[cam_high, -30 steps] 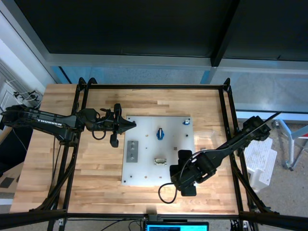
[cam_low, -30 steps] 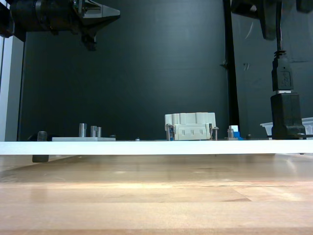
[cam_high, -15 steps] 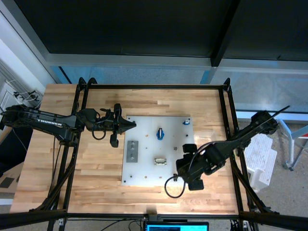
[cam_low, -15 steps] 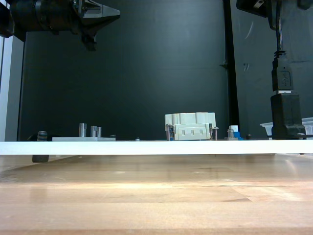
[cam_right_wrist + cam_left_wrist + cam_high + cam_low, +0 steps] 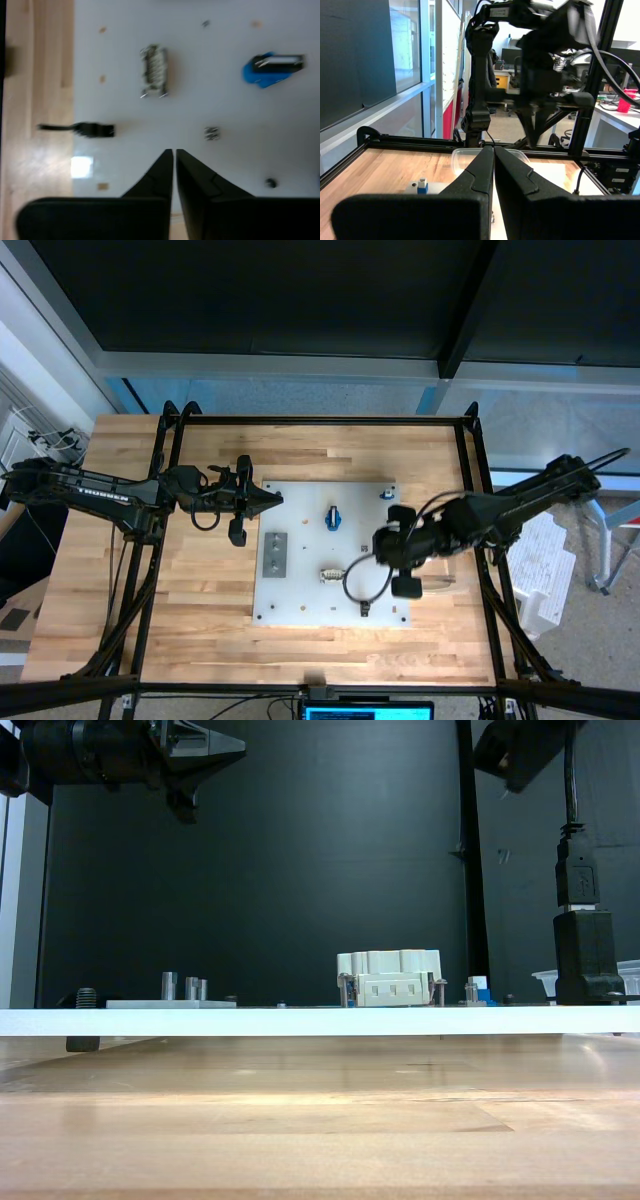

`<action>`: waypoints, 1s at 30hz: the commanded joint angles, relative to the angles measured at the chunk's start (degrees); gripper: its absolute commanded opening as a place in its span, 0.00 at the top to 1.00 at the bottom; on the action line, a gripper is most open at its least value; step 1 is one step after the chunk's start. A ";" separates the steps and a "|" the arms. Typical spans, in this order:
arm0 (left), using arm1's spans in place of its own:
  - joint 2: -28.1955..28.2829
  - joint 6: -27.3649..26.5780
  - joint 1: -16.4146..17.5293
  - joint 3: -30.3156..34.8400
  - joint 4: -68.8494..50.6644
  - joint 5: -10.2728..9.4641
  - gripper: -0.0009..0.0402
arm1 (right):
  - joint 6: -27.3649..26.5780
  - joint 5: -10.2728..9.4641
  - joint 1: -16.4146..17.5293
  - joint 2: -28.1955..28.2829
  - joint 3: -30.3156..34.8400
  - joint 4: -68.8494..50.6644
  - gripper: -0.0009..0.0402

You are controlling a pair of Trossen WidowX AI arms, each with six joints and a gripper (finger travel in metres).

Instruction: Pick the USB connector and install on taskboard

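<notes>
Left gripper [image 5: 272, 499]: I see it parked in the air over the board's left edge, fingers pressed together and holding nothing.
Right gripper [image 5: 383, 545]: it hovers above the board's right half, pointing down. Its fingers are closed on each other and empty.
USB plug [image 5: 577, 880]: it stands upright in a black socket [image 5: 586, 960] near the board's front edge, right of middle, apart from both grippers. A cable rises from it.
Board [image 5: 300, 590]: a flat white plate on the wooden table [image 5: 200, 590], carrying a beige connector [image 5: 333, 575], a blue knob [image 5: 333, 517] and a grey block [image 5: 274, 555].
</notes>
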 commanded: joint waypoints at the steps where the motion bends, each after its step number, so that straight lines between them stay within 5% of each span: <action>1: 0.00 0.02 0.00 0.00 0.02 0.00 0.98 | -3.69 0.04 -2.91 -3.17 -2.58 2.86 0.97; 12: 0.00 0.02 0.00 0.00 0.02 0.00 0.98 | -11.63 -0.07 -12.70 -12.37 -11.69 19.43 0.98; 24: 0.00 0.02 0.00 0.02 0.02 0.00 0.98 | -18.16 -0.76 -17.88 -19.06 -21.18 38.25 0.98; 30: 0.00 0.02 0.00 0.02 0.02 0.00 0.98 | -18.86 -7.28 -21.27 -20.52 -25.31 47.91 0.98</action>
